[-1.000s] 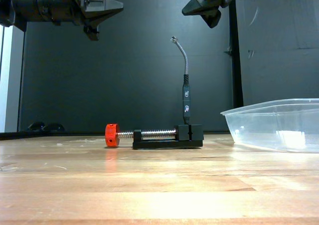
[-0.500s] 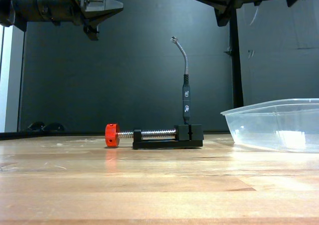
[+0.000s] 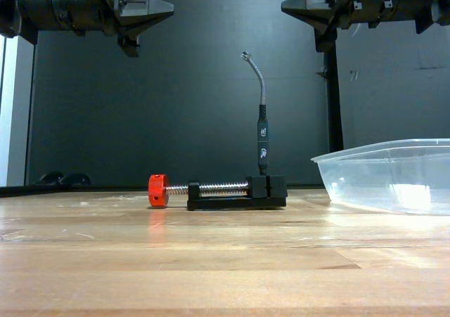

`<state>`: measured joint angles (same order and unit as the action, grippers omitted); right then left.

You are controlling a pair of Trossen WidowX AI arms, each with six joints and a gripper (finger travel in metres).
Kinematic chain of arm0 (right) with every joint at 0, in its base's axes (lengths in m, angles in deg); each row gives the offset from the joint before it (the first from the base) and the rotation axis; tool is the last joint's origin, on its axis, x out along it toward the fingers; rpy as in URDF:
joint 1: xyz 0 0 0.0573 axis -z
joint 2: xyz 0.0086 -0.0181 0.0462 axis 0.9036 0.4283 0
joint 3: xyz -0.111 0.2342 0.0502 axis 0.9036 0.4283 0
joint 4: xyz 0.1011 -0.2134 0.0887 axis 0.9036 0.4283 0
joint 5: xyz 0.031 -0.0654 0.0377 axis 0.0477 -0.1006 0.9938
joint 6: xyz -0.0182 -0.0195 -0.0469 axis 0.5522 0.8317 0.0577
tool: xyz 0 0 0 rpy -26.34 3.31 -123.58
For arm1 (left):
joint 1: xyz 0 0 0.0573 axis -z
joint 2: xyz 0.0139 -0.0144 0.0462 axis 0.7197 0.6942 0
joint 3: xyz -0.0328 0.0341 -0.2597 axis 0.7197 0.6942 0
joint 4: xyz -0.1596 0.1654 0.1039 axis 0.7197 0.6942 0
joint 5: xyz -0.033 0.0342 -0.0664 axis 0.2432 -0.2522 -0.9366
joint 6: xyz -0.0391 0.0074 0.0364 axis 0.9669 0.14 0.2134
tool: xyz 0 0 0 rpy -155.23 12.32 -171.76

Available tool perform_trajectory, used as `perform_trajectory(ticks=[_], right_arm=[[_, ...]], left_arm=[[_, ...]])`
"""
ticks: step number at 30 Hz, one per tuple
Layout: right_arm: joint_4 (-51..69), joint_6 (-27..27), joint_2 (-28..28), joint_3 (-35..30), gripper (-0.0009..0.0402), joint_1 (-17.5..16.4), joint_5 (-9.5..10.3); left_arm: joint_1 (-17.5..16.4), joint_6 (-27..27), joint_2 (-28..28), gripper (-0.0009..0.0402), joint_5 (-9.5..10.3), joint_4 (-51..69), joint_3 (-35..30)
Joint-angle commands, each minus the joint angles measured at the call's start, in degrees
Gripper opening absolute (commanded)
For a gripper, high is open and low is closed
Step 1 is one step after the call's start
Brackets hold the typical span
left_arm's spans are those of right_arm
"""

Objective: Pick the USB-C connector and install on taskboard

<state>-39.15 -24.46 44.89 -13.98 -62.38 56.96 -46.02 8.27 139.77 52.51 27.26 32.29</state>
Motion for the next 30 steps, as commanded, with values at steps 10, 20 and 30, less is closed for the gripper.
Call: perform_trajectory(ticks=[10, 20, 30], right_arm=[[-0.4, -0.2, 0.1, 1.8, 0.0, -2.3, -0.48], [-0.5, 0.1, 0.1, 2.0, 0.0, -2.4, -1.05], [-0.5, 0.0, 0.1, 2.0, 0.0, -2.4, -1.14]], left_arm=[[0.0, 0.0, 0.0, 0.0, 0.0, 0.0, 0.0], [0.0, 0.0, 0.0, 0.0, 0.0, 0.0, 0.0], [0.0, 0.0, 0.0, 0.0, 0.0, 0.0, 0.0]])
